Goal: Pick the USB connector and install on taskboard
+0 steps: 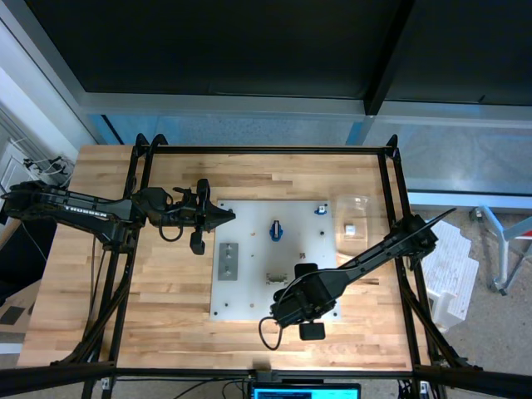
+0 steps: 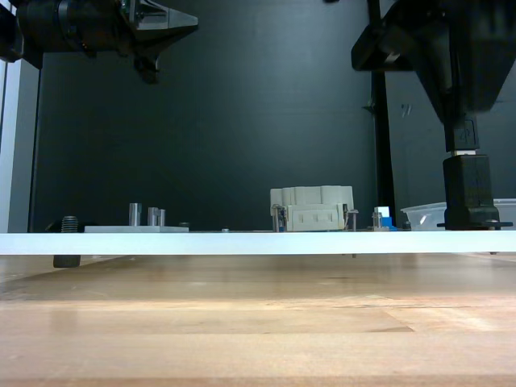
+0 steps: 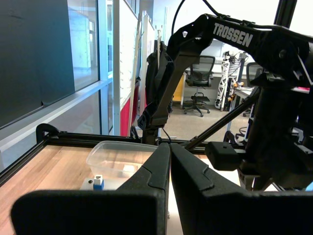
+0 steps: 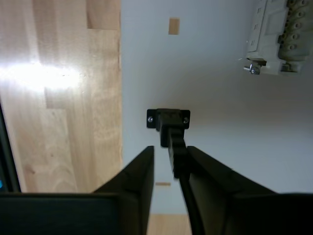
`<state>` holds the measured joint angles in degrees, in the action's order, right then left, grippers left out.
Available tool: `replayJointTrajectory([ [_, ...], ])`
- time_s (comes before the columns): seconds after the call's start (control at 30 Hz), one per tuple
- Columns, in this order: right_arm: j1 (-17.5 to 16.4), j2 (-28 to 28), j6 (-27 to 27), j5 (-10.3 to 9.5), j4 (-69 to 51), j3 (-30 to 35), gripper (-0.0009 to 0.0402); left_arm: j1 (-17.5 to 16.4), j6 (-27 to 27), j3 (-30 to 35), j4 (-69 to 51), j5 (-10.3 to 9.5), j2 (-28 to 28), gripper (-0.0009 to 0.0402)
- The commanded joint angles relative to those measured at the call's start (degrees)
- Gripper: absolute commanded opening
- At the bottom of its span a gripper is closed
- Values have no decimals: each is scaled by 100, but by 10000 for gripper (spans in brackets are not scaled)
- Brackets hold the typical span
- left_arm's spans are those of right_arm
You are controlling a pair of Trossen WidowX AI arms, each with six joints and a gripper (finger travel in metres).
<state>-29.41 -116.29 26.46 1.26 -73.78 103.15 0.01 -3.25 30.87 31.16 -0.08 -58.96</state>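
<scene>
The taskboard (image 1: pixel 249 224) lies flat and white in the middle of the table. Low over its near edge hangs my right gripper (image 1: pixel 274 318). In the right wrist view the tiny black USB connector (image 4: pixel 175 149) stands with its tip in the small black port (image 4: pixel 168 118). The right gripper (image 4: pixel 171 149) straddles it, with white board showing between one finger (image 4: pixel 142 166) and the plug. The low view shows the connector (image 2: pixel 463 137) atop the port (image 2: pixel 468 189). My left gripper (image 1: pixel 226 215) hovers shut and empty over the board's far left edge, fingers (image 3: pixel 156 166) pressed together.
On the board are a grey block (image 1: pixel 228 259), a blue knob (image 1: pixel 276 230) and a multi-pin socket (image 1: pixel 275 278), which sits close to the right gripper. A clear plastic container (image 1: pixel 353 218) holding a small white piece stands off the board's far right. A black frame rims the table.
</scene>
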Motion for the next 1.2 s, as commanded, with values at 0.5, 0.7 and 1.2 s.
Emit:
replayJointTrajectory([
  [0.5,-28,811,11,72,-553,26,210,0,2,0,2,2,0,0],
  [0.7,-37,966,9,70,-549,24,198,0,2,0,2,2,0,0],
  [1.2,-7,1484,-66,199,-20,-485,95,-2,2,0,2,2,0,0],
])
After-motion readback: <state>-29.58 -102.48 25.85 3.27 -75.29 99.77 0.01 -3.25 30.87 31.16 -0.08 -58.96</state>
